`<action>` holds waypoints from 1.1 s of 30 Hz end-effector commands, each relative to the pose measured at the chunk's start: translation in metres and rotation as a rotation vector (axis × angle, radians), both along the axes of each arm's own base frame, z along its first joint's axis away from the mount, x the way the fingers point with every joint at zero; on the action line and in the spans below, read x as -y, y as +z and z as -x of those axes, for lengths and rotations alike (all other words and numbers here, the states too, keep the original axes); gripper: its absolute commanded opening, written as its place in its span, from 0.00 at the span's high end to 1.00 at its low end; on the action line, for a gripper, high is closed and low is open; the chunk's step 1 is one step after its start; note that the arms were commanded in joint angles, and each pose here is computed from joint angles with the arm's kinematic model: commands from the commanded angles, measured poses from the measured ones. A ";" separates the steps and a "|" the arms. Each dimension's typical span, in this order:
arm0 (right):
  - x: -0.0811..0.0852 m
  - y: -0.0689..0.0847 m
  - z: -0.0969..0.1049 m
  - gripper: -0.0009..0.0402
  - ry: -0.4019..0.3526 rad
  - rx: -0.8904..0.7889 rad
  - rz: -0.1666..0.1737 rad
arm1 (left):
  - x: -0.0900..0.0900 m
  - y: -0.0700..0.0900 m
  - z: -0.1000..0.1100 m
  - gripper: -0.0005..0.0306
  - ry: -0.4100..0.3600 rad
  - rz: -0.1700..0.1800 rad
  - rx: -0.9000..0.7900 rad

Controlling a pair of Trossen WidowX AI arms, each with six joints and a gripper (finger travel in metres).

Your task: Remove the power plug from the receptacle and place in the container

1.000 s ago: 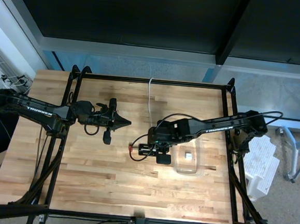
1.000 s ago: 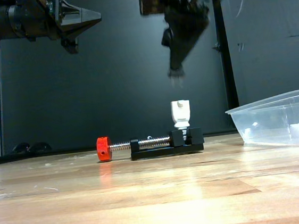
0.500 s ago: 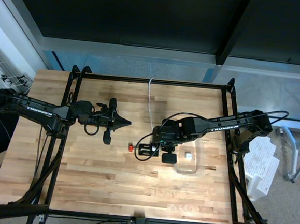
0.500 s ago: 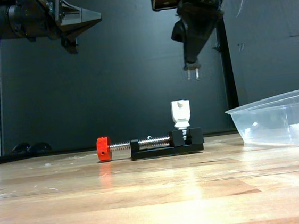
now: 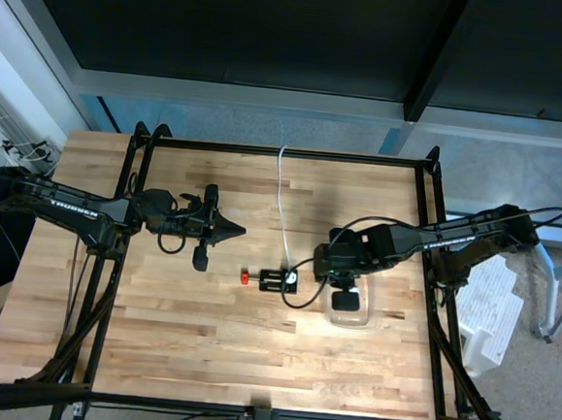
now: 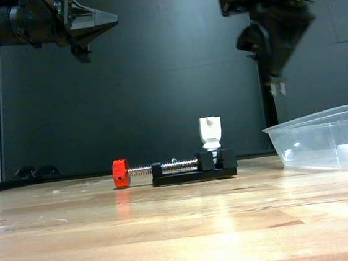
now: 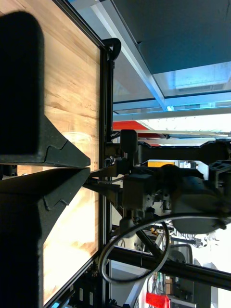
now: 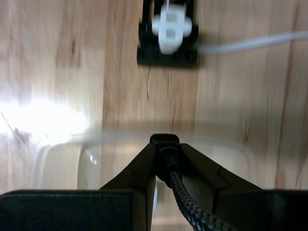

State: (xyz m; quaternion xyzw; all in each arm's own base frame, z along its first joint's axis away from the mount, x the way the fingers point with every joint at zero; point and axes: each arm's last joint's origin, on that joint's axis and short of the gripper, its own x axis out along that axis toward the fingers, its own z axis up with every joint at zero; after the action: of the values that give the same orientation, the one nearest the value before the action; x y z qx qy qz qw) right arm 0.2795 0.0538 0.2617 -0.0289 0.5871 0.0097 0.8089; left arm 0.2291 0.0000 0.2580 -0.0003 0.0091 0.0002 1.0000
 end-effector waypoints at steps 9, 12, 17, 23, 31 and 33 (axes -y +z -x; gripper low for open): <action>0.002 -0.039 0.033 0.97 -0.082 -0.033 0.012 | 0.000 0.000 0.000 0.98 0.000 0.000 0.000; 0.002 -0.047 0.036 0.94 -0.093 -0.038 0.015 | 0.000 0.000 0.000 0.98 0.000 0.000 0.000; 0.000 -0.054 0.038 0.83 -0.129 -0.029 0.022 | 0.000 0.000 0.000 0.98 0.000 0.000 0.001; -0.004 -0.057 0.038 0.68 -0.134 -0.008 0.010 | 0.000 0.000 0.000 0.98 0.000 0.000 0.000; -0.005 -0.047 0.045 0.50 -0.144 0.022 -0.008 | 0.000 0.000 0.000 0.98 0.001 0.000 0.000; -0.004 -0.043 0.047 0.47 -0.143 0.035 -0.013 | 0.000 0.000 0.000 0.98 0.000 0.000 0.000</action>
State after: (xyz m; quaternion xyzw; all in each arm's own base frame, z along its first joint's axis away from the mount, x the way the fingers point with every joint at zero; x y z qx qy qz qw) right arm 0.2340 0.0583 0.2161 0.0169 0.5765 -0.0455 0.8157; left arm 0.2291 0.0000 0.2579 -0.0003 0.0093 0.0002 1.0000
